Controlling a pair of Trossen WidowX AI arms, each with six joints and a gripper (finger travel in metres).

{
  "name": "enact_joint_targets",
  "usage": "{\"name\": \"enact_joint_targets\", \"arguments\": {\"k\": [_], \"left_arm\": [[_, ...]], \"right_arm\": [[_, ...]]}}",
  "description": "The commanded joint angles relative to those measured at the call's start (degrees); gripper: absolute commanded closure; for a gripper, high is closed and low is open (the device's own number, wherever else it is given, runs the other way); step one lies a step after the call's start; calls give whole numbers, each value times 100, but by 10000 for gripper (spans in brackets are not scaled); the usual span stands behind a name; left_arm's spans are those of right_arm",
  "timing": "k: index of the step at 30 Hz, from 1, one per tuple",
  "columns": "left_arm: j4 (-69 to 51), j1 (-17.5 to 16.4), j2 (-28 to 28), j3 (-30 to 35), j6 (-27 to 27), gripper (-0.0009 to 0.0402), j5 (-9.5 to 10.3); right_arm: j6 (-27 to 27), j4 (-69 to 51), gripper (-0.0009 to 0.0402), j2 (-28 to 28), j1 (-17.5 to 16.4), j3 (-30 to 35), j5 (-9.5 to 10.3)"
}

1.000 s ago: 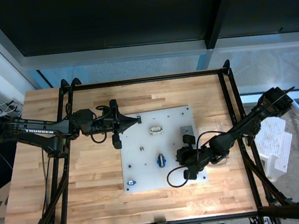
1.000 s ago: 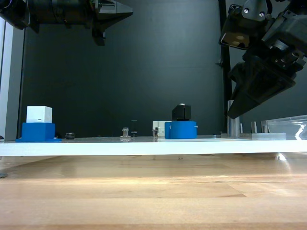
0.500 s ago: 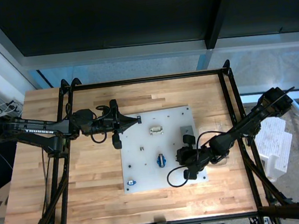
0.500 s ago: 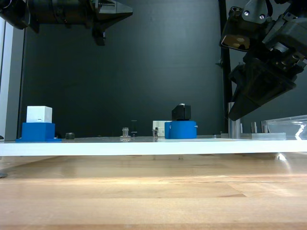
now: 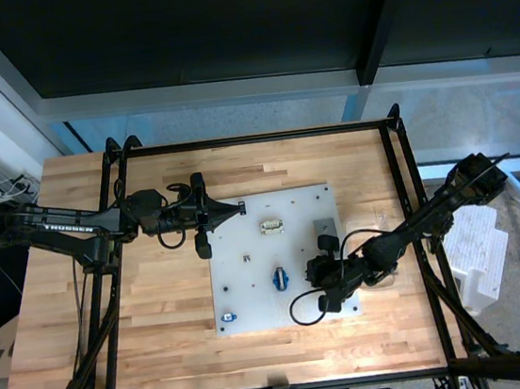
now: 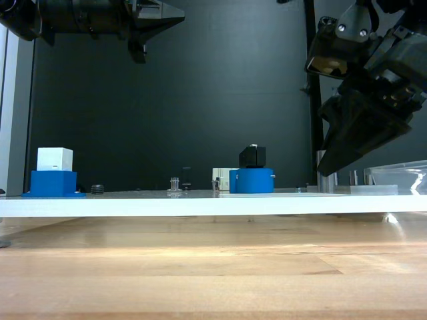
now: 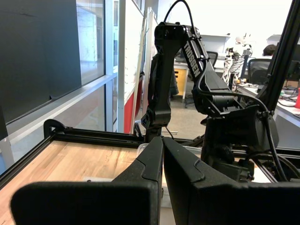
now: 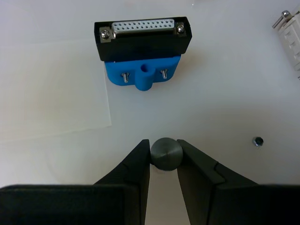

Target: Pick the 16mm cylinder and install on the taskboard

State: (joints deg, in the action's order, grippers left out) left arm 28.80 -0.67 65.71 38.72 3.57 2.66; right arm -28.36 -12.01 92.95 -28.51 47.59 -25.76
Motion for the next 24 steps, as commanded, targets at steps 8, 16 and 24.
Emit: {"name": "enact_joint_targets", "arguments": {"k": [8, 16, 24], "left_arm": [[2, -2, 0, 0, 0, 393, -2], [4, -2, 0, 0, 0, 393, -2], [2, -2, 0, 0, 0, 393, -2]], "right_arm": [[11, -72, 389, 70, -4, -9, 61], [-13, -70, 304, 70, -2, -9, 151], [-120, -136, 213, 57, -2, 28, 153]]}}
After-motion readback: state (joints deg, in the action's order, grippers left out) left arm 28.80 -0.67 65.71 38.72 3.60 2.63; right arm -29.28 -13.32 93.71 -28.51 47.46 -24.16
